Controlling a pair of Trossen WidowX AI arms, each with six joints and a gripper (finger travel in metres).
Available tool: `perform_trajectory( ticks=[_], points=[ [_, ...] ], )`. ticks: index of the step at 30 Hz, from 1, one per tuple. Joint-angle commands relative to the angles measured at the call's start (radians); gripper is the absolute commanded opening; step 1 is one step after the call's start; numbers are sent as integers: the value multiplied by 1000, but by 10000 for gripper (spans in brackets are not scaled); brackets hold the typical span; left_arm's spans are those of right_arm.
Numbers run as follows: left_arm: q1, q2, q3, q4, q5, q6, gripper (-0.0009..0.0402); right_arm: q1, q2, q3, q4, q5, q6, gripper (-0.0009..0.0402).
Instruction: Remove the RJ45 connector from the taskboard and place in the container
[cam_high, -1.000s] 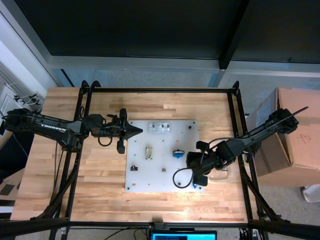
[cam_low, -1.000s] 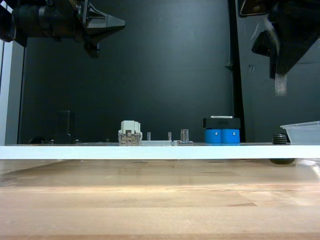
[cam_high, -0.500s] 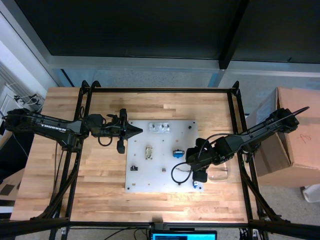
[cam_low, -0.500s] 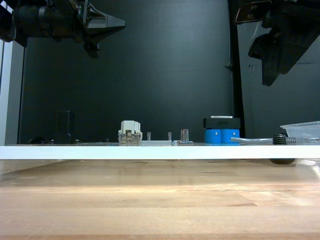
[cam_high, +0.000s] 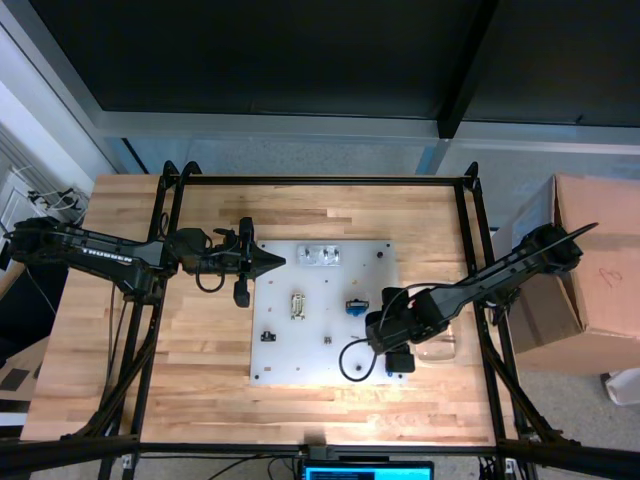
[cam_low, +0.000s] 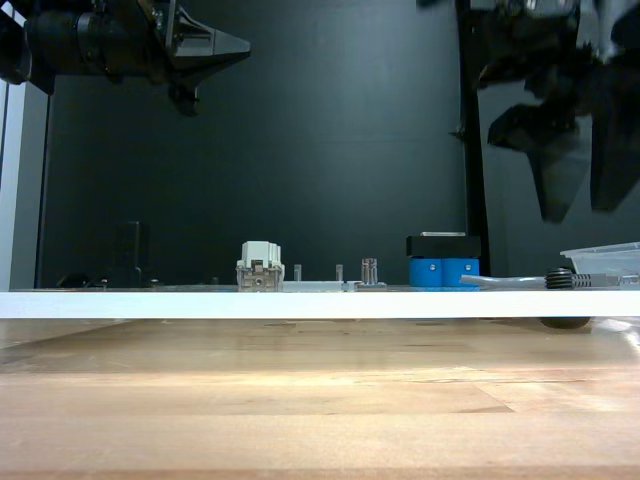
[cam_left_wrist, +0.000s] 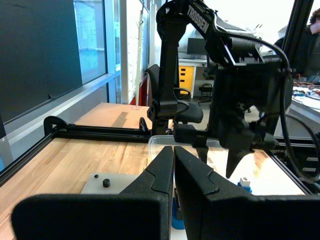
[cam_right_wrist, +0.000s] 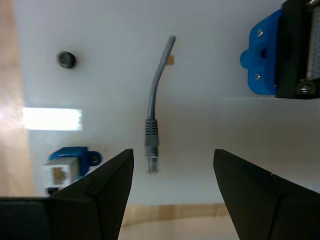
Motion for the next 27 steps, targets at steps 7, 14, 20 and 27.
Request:
perform_trajectory(
  ticks=[7, 14, 20, 27],
  points=[
    [0, 0, 0, 0, 0, 0, 0, 4, 89, -2, 24, -23, -14, 222],
    [0, 0, 0, 0, 0, 0, 0, 6, 134, -3, 52, -24, -13, 214],
    [0, 0, 0, 0, 0, 0, 0, 7, 159, -5, 71, -27, -19, 175],
    [0, 0, 0, 0, 0, 0, 0, 7, 158, -5, 77, -41, -22, 80]
  ],
)
